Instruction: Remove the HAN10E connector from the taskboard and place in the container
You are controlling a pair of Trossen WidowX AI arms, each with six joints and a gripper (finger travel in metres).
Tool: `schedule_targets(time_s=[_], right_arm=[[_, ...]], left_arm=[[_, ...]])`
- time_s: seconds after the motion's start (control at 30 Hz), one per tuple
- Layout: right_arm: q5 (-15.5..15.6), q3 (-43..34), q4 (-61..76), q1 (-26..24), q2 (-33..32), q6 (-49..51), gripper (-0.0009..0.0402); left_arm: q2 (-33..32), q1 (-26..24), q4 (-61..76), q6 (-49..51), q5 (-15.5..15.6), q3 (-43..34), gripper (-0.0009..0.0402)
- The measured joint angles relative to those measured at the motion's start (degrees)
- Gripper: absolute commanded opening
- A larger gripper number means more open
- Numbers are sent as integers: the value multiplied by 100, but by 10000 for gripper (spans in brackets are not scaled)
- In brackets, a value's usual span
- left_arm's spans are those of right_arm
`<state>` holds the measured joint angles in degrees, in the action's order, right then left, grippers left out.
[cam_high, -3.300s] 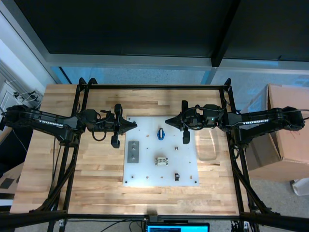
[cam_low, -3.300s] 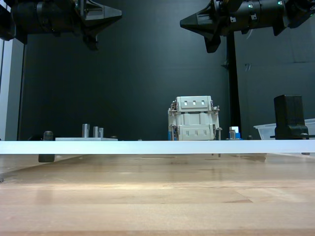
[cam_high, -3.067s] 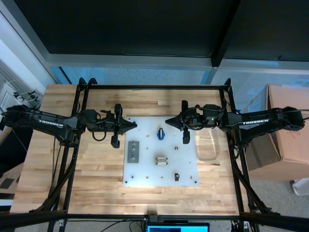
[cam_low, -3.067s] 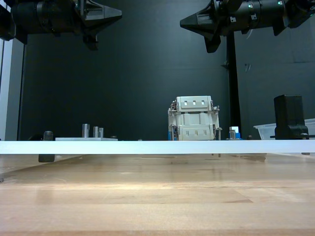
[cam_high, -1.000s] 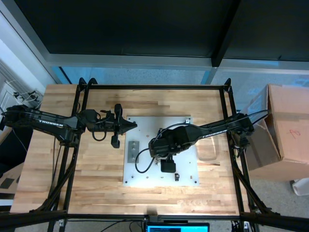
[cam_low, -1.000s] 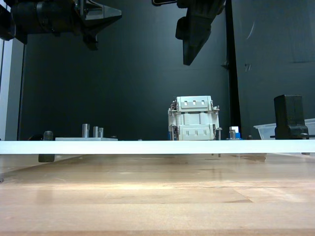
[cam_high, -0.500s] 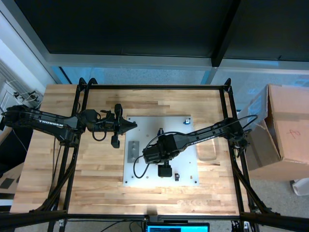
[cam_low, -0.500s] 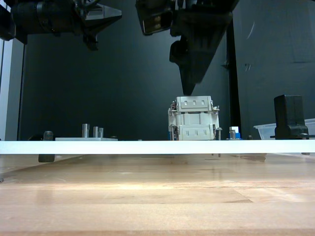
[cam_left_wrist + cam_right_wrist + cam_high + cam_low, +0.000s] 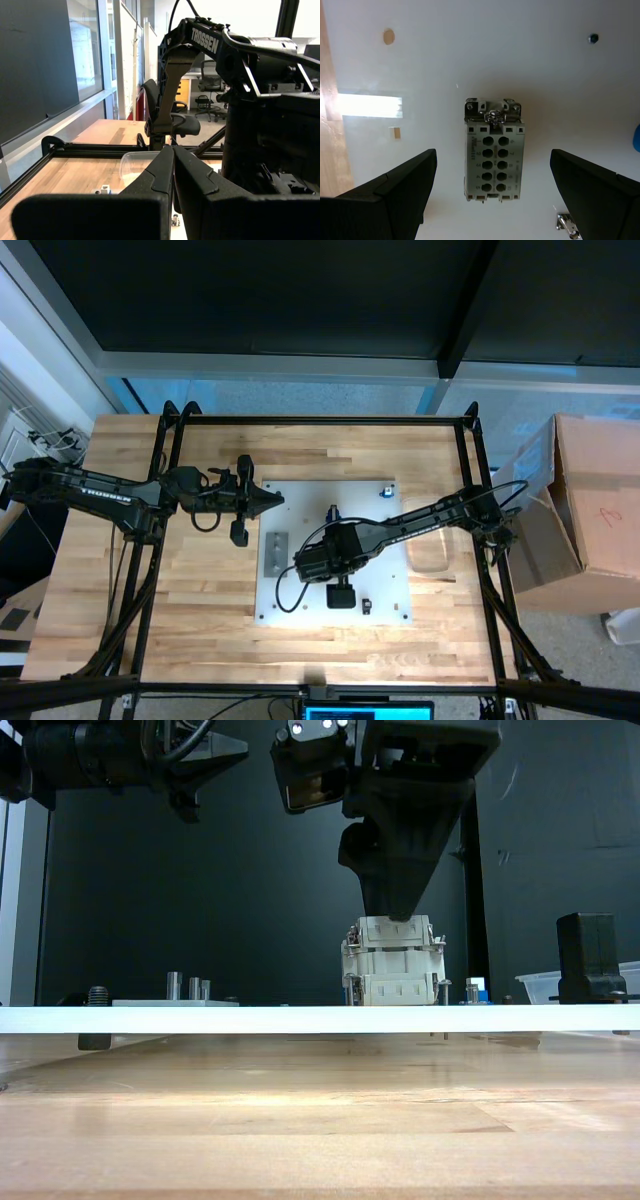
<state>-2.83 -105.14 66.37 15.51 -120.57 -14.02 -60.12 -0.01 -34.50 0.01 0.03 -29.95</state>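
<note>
**A:** Where is the connector [image 9: 493, 150] found, and is it gripped?

**B:** It is seated upright on the white board [image 9: 300, 610], contact face up, and is not gripped. The right gripper [image 9: 398, 910] is hung over it, with its fingers [image 9: 395, 190] spread wide to either side. The left gripper [image 9: 270, 498] is held high at the board's far left edge, fingers pressed together.

**A:** What might go wrong?

**B:** If the fingers are closed off-centre, the connector could be tilted and jammed. If it is latched down, the board might be lifted with it.

**A:** And its long axis?

**B:** It is laid flat along the board, crosswise to the line between the fingers, so the narrow width would be pinched. The container [image 9: 432, 552] is set beside the board's right edge.
</note>
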Motion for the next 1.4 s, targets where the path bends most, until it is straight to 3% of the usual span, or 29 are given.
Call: schedule_targets(time_s=[0.33,1.03,1.4], right_arm=[[0,221,-199,-13,-2,42,304],[22,229,-262,-26,0,87,77],[4,232,-205,-26,140,87,30]], left_arm=[[0,0,0,-2,0,0,0],[0,0,-2,0,0,2,0],[0,0,-2,-2,0,2,0]])
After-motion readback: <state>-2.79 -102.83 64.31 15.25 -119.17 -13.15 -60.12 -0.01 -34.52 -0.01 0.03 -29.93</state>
